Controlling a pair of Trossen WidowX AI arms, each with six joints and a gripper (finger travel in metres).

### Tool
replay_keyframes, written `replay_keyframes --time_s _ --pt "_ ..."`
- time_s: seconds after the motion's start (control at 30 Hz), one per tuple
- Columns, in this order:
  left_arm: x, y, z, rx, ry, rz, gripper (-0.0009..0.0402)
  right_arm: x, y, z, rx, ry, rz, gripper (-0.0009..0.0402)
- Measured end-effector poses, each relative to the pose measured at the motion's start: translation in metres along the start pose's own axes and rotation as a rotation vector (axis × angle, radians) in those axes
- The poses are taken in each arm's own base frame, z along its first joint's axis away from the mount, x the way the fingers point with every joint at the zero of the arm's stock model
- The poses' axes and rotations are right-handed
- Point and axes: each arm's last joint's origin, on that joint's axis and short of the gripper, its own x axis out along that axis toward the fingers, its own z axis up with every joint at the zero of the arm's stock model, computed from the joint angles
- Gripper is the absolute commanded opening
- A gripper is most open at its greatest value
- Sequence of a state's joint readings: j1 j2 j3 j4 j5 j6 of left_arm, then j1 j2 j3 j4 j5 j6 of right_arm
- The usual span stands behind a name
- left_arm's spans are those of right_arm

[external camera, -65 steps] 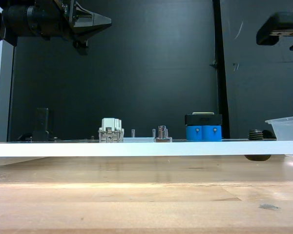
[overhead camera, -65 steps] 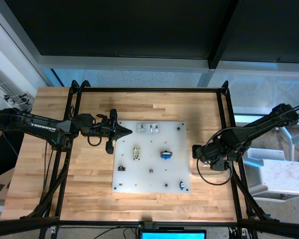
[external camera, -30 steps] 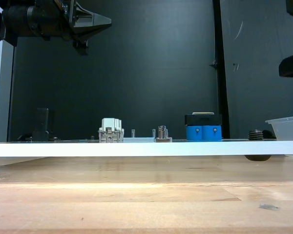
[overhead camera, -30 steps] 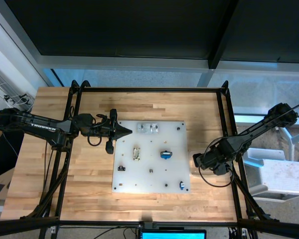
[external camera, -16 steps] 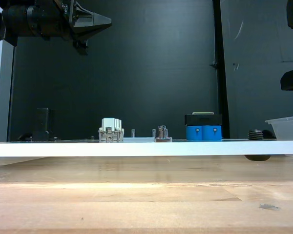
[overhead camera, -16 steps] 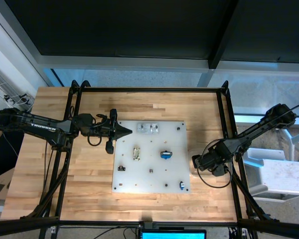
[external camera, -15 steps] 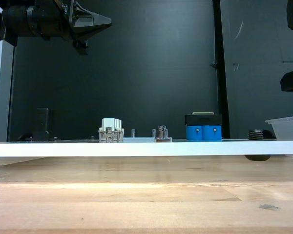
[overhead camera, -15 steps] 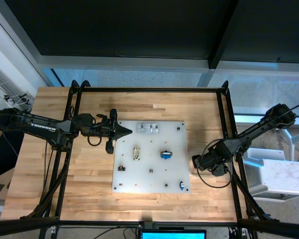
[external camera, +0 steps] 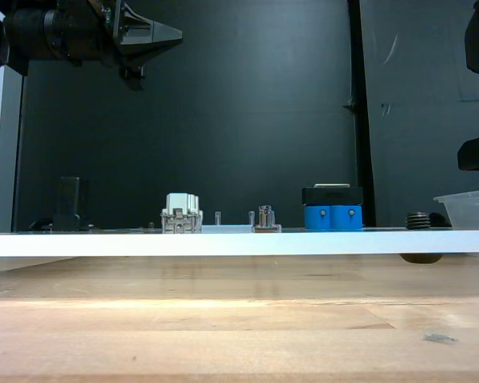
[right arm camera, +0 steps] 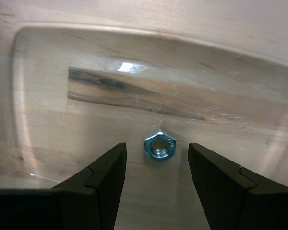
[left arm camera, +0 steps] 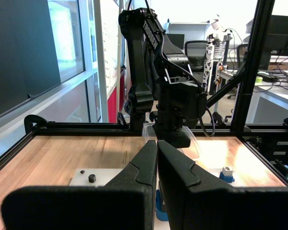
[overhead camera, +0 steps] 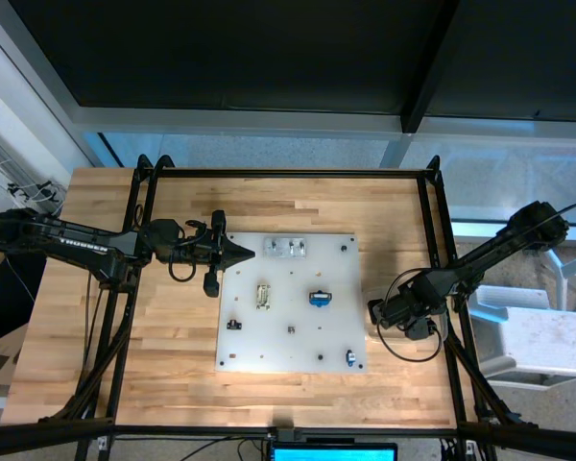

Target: Pick the M12 fastener and fasten on the M12 threads

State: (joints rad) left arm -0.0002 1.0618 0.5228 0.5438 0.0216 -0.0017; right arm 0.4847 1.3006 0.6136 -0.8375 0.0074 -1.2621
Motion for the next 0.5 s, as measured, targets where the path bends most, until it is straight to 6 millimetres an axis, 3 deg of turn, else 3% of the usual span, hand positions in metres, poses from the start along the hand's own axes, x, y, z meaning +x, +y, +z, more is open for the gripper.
replay_keyframes --time_s 0.5 --pt "0.0 0.0 0.0 0.0 0.0 0.0 0.0 0.0038 0.0015 -0.0008 0.002 -0.005 -0.003 0.0178"
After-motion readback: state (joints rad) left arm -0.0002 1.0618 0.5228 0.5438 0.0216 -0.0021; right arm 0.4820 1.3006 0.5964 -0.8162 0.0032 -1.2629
